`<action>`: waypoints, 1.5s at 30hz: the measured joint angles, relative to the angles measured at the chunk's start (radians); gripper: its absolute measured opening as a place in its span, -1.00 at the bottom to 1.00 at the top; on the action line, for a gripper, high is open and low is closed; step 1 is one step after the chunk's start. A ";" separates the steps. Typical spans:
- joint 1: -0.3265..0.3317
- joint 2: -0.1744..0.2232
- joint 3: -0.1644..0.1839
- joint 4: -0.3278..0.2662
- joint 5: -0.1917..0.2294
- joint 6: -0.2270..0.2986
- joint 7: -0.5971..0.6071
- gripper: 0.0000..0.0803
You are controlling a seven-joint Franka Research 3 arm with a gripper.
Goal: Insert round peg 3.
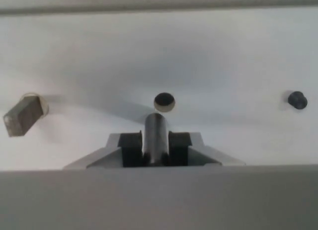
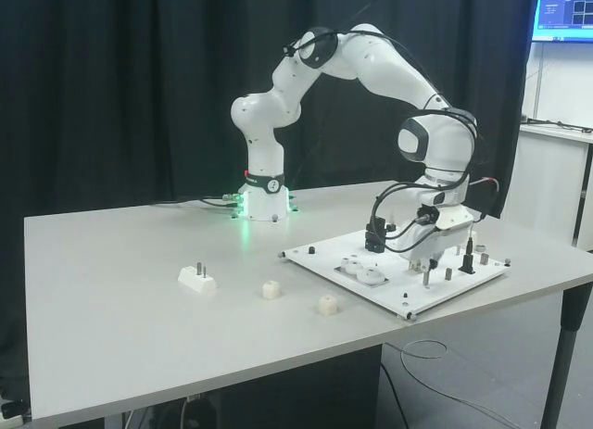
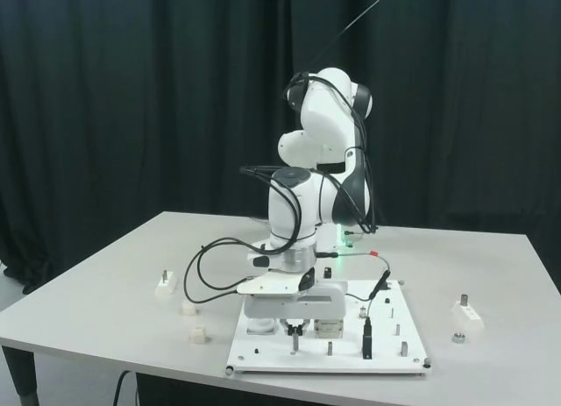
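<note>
Black finger pads of the gripper (image 1: 155,149) were clenched on the round peg (image 1: 154,135), a dark cylinder held upright between them and pointing down at the white board (image 1: 223,66). Just beyond the peg's tip lay a round hole (image 1: 164,101), close but not yet entered, so by my reading the pick was done while the final alignment and the push into the hole were left. Farther out on the board stood a grey block (image 1: 22,115) to one side and a small black knob (image 1: 297,100) to the other. From the second room view the gripper (image 3: 294,323) hung low over the board (image 3: 263,358) on the grey table (image 3: 131,274), but the peg's tip and the hole were hidden there behind the hand, and whether this hole was number 3 could not be made out.
</note>
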 joint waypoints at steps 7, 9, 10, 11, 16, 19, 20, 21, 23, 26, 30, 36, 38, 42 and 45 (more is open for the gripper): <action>-0.002 0.013 0.000 0.013 0.000 0.012 0.000 -0.73; -0.002 0.017 0.000 0.015 0.000 0.016 0.000 -0.73; -0.003 0.019 0.000 0.016 0.000 0.018 0.000 -0.73; -0.003 0.019 0.000 0.018 0.000 0.018 0.000 -0.73; -0.006 0.022 0.000 0.022 0.000 0.018 0.000 -0.73; -0.007 0.022 0.000 0.022 0.000 0.018 0.001 -0.73; -0.007 0.023 0.000 0.022 0.000 0.018 0.001 -0.73; -0.007 0.023 0.000 0.022 0.000 0.018 0.001 -0.73; -0.007 0.024 0.000 0.022 0.000 0.019 0.001 -0.73; -0.007 0.027 0.000 0.023 0.000 0.021 0.001 -0.73; -0.007 0.032 0.001 0.025 0.000 0.025 0.001 -0.73; -0.007 0.040 0.003 0.029 0.000 0.032 0.003 -0.73; -0.007 0.041 0.003 0.030 0.000 0.032 0.004 -0.73; -0.007 0.041 0.003 0.031 -0.002 0.032 0.013 -0.73; -0.007 0.040 0.003 0.038 -0.006 0.032 0.020 -0.67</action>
